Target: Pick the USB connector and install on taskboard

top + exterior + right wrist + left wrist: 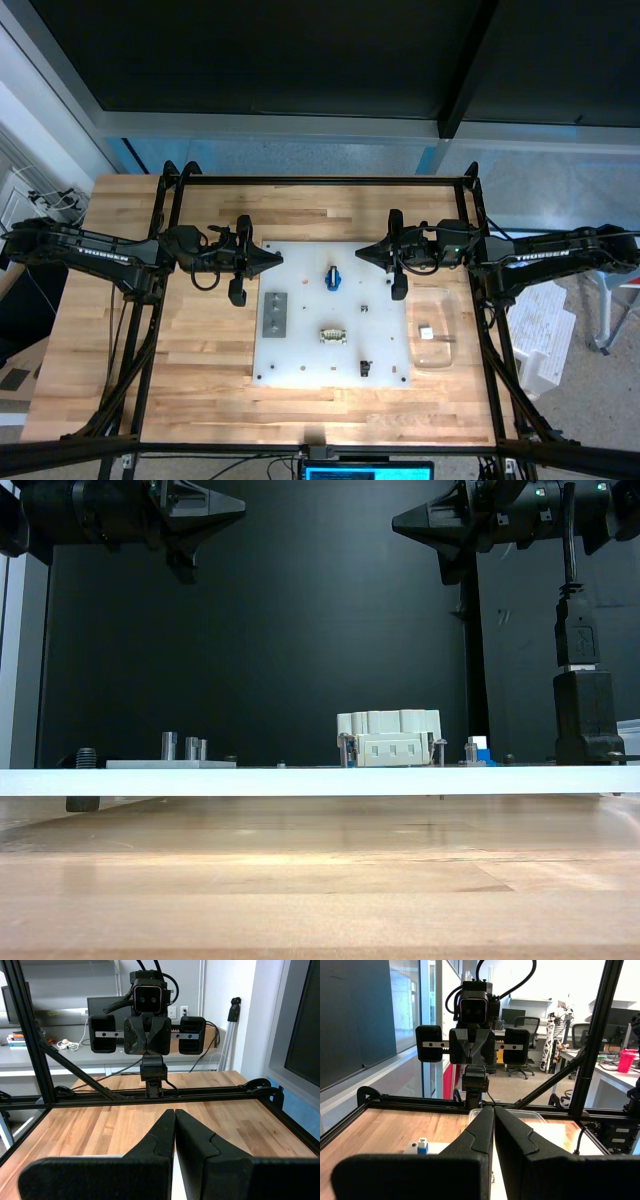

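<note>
First, bare wood of the table (200,380) in front of the taskboard (300,360), a flat white panel. Just inside the taskboard's near edge, right of its middle: the USB connector (366,367), small and black, standing upright on the panel, touched by neither tool. From table height, the same USB connector (585,715) tall and dark at the taskboard's right end, a thin black lead rising from its top.

Further in, near the taskboard's middle, a beige socket (333,336). On the taskboard's left half, a grey metal block (274,312) with short pegs on top. Just beside the taskboard's right edge, a clear plastic tray (445,350) holding a small white square piece (427,331). Toward the taskboard's far side, a blue upright part (333,277).

Farthest, and well above the taskboard: the left tool (281,255) over the far edge by its left corner, the right tool (358,252) over the far edge a little right of the middle. Tips pointing at each other, well apart. On both, fingers pressed together tip to tip, gripping nothing. Around the taskboard's far and side edges, a black metal frame (320,180) on the table.
</note>
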